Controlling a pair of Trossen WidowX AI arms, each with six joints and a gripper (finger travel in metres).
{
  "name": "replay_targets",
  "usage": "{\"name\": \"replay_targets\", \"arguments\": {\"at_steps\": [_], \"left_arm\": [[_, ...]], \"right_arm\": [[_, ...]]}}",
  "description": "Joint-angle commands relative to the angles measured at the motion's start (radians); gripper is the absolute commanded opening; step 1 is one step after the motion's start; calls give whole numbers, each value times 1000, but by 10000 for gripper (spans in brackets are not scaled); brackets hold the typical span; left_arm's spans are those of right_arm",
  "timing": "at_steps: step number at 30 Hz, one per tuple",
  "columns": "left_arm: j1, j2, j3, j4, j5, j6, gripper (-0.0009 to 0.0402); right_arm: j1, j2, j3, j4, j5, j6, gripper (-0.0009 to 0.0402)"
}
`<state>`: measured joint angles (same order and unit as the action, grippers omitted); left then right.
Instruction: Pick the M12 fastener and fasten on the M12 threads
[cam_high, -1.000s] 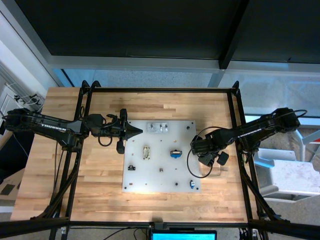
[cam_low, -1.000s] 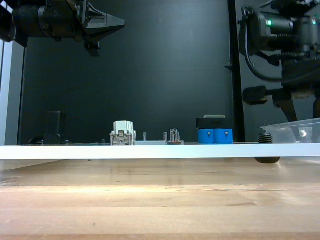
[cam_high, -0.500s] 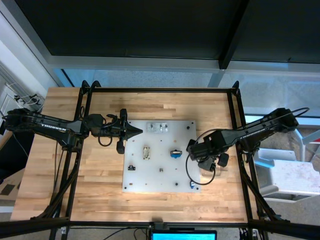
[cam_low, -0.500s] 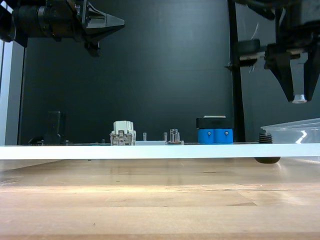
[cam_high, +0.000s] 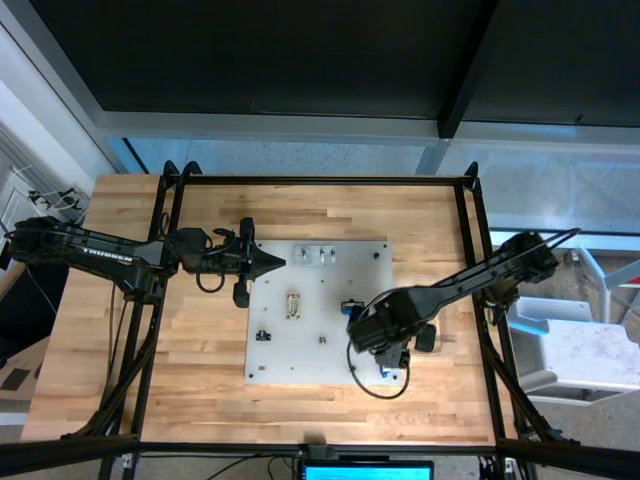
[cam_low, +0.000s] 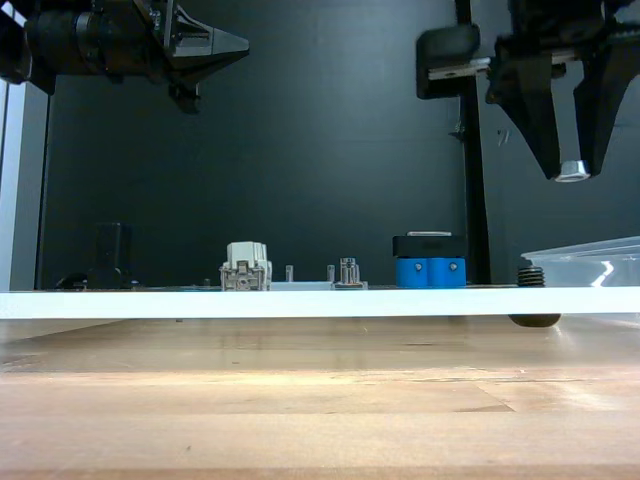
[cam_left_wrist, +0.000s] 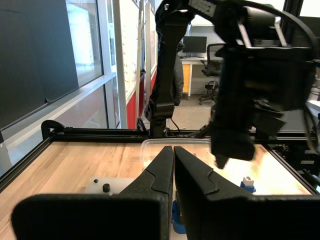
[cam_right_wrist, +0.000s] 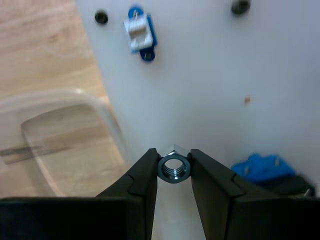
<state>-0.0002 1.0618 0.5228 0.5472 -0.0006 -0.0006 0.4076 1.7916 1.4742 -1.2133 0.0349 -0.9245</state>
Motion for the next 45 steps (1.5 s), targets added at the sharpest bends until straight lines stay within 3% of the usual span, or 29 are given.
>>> {"name": "replay_targets", "arguments": {"at_steps": [1, 20, 45], "left_arm": [[0, 0, 0, 0, 0, 0, 0], [0, 0, 0, 0, 0, 0, 0], [0, 0, 0, 0, 0, 0, 0]], "right_arm": [[15, 60, 72, -6, -1, -1, 14], [51, 330, 358, -20, -2, -55, 14], [78, 365, 344, 36, -4, -53, 14]]}}
